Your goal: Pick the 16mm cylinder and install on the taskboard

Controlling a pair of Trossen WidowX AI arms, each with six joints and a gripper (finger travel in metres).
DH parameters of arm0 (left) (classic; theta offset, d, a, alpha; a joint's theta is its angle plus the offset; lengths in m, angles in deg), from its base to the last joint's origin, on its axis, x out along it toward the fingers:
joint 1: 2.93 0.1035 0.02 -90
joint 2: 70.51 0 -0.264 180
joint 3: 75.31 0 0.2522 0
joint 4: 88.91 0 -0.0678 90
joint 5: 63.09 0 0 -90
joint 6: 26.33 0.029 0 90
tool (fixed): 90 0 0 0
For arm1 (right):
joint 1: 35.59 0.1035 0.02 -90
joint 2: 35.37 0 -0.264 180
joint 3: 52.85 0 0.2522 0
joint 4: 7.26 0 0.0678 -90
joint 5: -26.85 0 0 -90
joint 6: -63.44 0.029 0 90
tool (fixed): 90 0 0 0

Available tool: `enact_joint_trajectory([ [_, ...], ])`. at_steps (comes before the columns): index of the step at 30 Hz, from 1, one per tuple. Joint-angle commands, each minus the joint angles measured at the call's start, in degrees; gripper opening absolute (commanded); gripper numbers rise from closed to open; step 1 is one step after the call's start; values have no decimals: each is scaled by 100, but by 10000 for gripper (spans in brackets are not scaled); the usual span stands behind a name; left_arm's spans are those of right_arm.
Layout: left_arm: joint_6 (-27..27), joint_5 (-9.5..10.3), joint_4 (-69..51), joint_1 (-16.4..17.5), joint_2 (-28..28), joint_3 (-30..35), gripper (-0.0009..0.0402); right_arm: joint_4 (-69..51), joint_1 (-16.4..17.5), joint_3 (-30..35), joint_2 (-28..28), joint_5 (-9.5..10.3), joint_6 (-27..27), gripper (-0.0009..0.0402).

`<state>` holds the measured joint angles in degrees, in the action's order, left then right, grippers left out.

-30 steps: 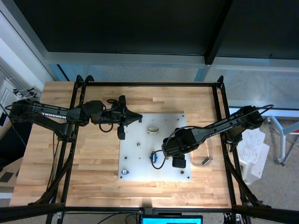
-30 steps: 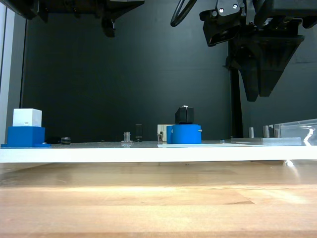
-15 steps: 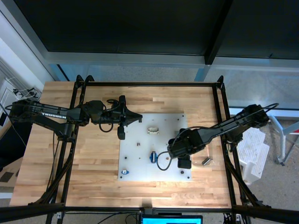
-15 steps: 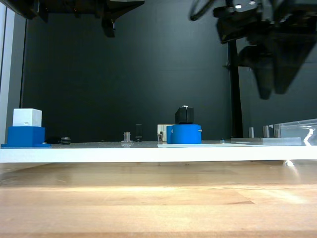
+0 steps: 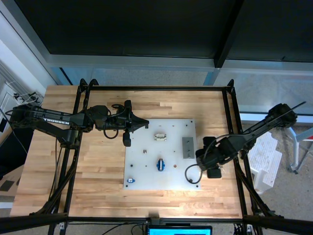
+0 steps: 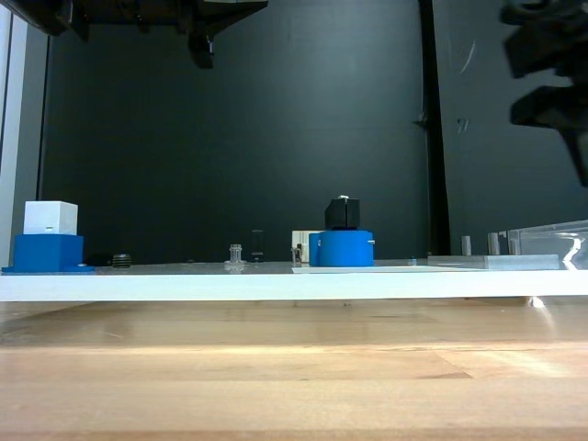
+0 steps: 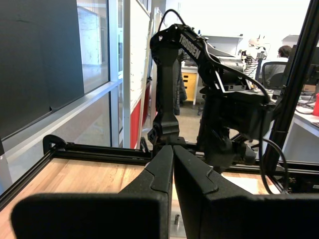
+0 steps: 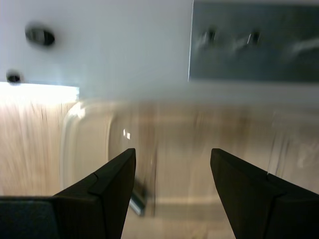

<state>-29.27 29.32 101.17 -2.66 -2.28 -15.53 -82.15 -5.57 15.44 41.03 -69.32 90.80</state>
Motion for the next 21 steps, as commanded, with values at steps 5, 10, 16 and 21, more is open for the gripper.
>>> enact_joint_trajectory([
  [5,0,0,2,2,0,0,0,7,568,-728,-654,39,409,208],
  [10,0,0,2,2,2,0,0,20,905,-1106,-988,131,734,208],
  [16,0,0,2,2,2,0,0,160,1257,-1412,-1174,168,975,208],
  [21,0,0,0,2,2,0,0,426,1401,-1606,-1202,173,966,208],
])
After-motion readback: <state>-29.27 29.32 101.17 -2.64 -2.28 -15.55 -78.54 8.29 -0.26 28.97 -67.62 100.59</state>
